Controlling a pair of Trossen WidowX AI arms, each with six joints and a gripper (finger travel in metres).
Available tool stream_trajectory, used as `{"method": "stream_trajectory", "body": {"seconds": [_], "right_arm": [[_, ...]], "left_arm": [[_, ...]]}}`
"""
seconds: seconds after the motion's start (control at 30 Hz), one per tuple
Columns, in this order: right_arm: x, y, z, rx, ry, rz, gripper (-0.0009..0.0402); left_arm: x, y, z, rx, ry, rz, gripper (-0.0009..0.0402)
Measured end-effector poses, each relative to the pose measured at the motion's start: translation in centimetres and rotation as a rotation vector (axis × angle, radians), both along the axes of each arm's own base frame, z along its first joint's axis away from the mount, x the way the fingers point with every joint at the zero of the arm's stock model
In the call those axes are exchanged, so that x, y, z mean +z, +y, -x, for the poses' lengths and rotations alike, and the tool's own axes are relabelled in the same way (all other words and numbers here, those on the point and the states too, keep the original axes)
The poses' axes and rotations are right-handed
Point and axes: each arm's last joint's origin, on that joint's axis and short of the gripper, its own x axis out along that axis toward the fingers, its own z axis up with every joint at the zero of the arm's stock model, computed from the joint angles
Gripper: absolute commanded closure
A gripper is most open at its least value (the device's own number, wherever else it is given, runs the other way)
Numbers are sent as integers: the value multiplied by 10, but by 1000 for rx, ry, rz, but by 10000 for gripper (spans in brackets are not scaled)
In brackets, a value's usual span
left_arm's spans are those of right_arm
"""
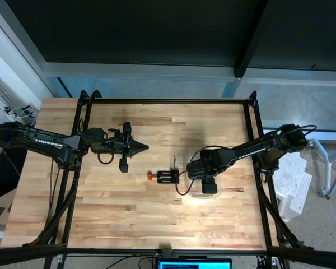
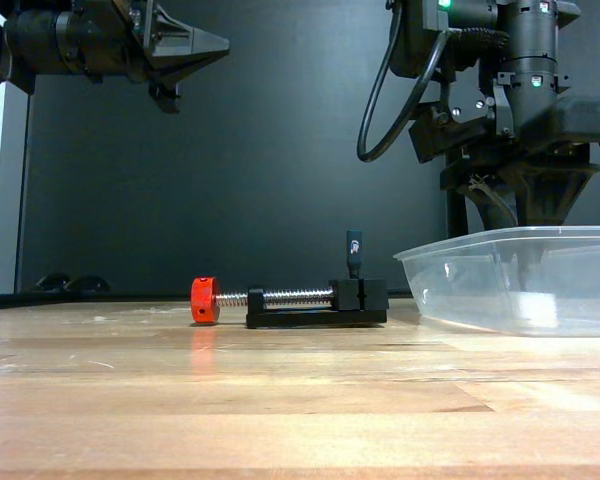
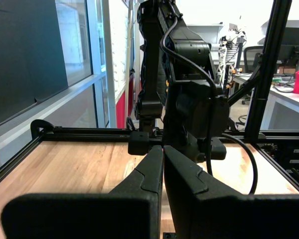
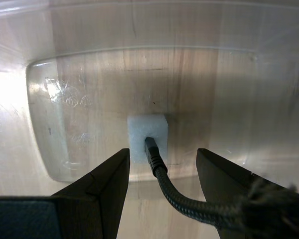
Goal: Pick the USB-C connector and install on taskboard
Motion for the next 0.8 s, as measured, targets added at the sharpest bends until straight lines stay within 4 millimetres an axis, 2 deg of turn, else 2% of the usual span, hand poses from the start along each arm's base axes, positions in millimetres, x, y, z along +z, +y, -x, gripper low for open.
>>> {"method": "stream_trajectory", "body": {"seconds": [0.23,0.8], "right_arm": [[-4,0,2,0,3,1,213],[-6,0,2,9,-3,1,289]], "left_arm": [[0,0,0,0,1,0,393],[0,0,0,0,1,0,393]]}}
